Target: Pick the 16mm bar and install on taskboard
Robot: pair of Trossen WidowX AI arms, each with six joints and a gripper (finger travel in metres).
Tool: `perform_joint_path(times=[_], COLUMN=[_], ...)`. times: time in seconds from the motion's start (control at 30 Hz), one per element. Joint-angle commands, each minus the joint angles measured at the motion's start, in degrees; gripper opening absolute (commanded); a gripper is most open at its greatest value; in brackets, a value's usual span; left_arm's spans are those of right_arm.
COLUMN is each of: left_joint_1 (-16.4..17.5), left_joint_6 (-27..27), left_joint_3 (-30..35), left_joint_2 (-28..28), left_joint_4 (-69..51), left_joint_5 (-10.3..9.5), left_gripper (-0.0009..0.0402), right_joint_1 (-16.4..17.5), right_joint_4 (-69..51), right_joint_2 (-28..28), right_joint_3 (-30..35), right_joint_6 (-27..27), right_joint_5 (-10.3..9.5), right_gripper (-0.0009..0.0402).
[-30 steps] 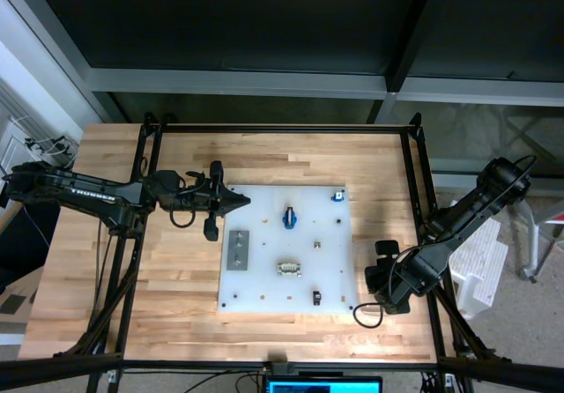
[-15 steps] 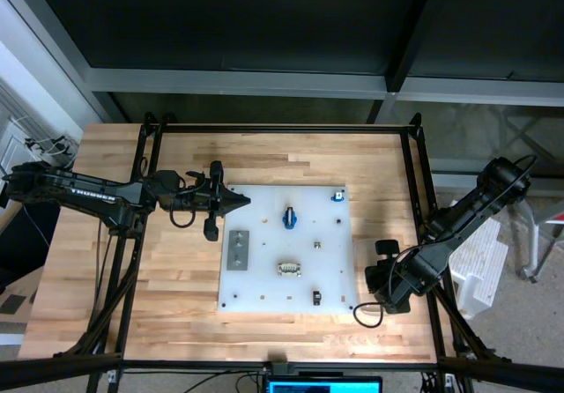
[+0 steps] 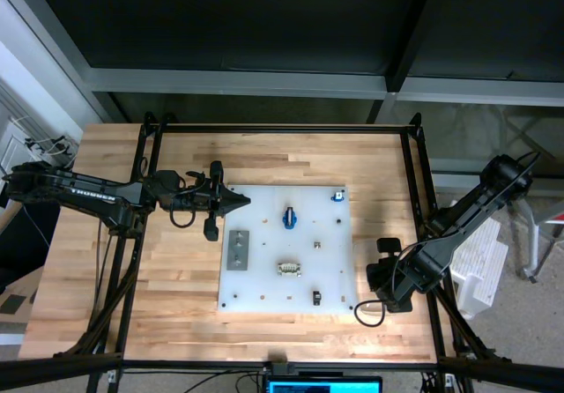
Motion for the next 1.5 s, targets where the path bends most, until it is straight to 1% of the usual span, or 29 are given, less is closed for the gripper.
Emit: perform_joint_path(times=[0.03,0.3,0.77,0.97,1.23,1.5], left_joint_1=[0.0,0.02,0.02,0.0,0.0,0.0], left_joint_6=[0.0,0.0,0.0,0.0,0.0,0.0], left_joint_3=[0.0,0.0,0.0,0.0,0.0,0.0], left_joint_2=[0.02,0.02,0.02,0.02,0.02,0.02], left_joint_4=[0.0,0.0,0.0,0.0,0.0,0.0], left_joint_5=[0.02,0.02,0.02,0.02,0.02,0.02], left_gripper=[0.0,0.0,0.0,0.0,0.0,0.0], right_joint_1=[-0.85,-0.92,-0.9,-0.92,-1.25,-3.26], right_joint_4=[-2.01,-11.08,-11.61,-11.58,-11.63,-11.63], right_joint_2=[-1.64,-2.51,-2.64,0.63,7.78,14.58], right_joint_3=[2.47,8.48,9.84,13.07,19.76,26.18], right_joint_6=[0.02,0.02,0.33,0.13,-0.42,-1.05], right_joint_5=[-1.01,-0.98,-1.2,-1.11,-0.96,-0.98], right_gripper=[0.0009,0.0009,0.0009,0.0009,0.0009,0.0009])
